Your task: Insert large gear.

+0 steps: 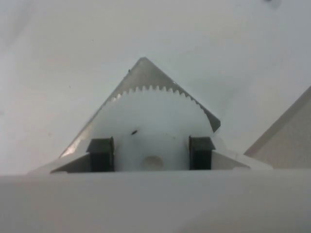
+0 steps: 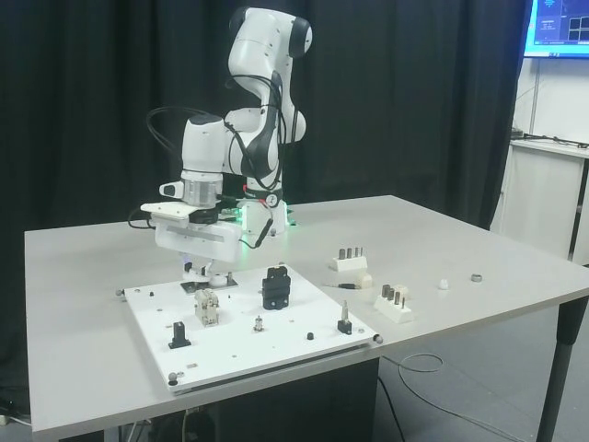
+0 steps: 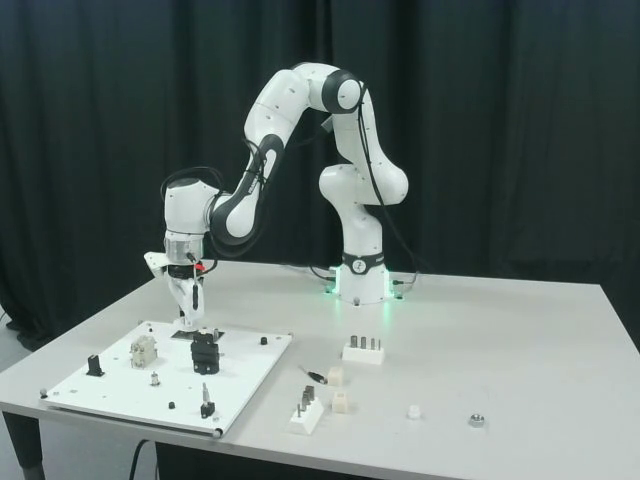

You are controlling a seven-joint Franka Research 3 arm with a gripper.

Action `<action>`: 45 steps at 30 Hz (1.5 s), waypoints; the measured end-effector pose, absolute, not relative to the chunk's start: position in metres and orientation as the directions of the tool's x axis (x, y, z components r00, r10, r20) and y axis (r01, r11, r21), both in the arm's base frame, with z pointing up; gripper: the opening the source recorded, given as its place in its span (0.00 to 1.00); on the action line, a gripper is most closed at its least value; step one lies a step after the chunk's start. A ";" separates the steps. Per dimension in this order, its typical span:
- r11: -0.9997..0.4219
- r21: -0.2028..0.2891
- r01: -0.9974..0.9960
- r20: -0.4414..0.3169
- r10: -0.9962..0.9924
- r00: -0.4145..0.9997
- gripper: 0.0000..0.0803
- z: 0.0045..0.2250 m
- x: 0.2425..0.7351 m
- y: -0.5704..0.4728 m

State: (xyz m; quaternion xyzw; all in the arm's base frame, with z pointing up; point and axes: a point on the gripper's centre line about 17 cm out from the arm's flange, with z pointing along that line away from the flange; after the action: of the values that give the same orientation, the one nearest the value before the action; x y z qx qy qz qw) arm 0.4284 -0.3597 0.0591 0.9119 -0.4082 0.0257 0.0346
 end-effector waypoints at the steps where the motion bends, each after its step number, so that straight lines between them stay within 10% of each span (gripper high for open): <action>1: -0.664 0.042 -0.746 0.075 -0.743 0.665 0.41 0.059 0.428 -0.360; 45: -0.659 0.041 -0.751 0.104 -0.745 0.659 0.41 0.058 0.436 -0.368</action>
State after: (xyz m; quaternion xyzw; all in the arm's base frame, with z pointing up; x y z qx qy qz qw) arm 0.4363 -0.3677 0.0582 0.9098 -0.4112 0.0389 0.0401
